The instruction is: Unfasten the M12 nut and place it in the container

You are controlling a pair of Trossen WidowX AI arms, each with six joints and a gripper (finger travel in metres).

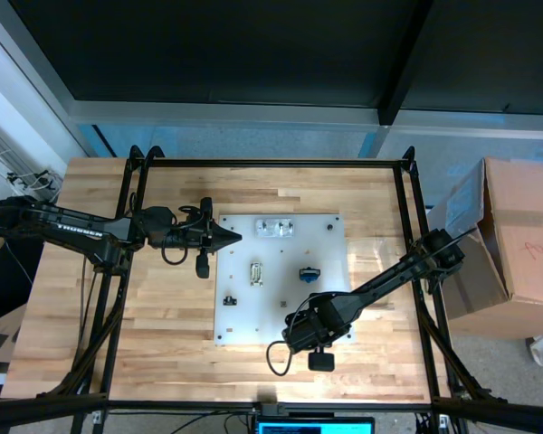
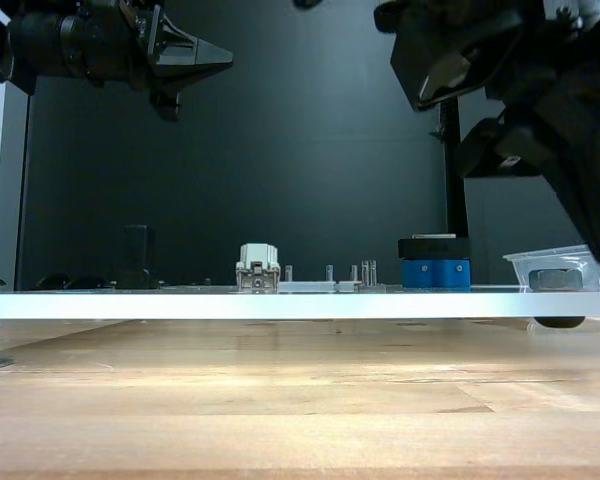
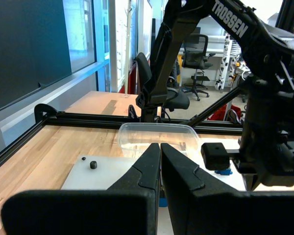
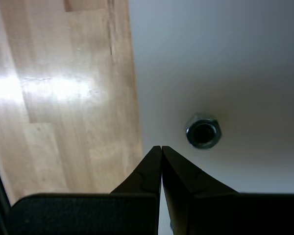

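Note:
A small silver nut (image 4: 203, 131) sits flat on the white board (image 4: 245, 58), its centre dark, which fits it being on its stud. In the low view the nut (image 2: 555, 280) sits low at board level in front of the clear container (image 2: 565, 260). My right gripper (image 4: 161, 147) hangs high above the board's near right part (image 1: 300, 333), shut with nothing between its fingers, and the nut lies off to one side of the tips. My left gripper (image 1: 235, 237) hovers shut at the board's far left edge, pointing toward the container (image 3: 157, 133).
A blue and black block (image 1: 309, 274) and a white connector (image 1: 256, 273) stand mid-board, and a silver fixture (image 1: 275, 228) is at the far edge. A black frame (image 1: 403, 194) rings the table. A cardboard box (image 1: 511, 244) sits off to the right.

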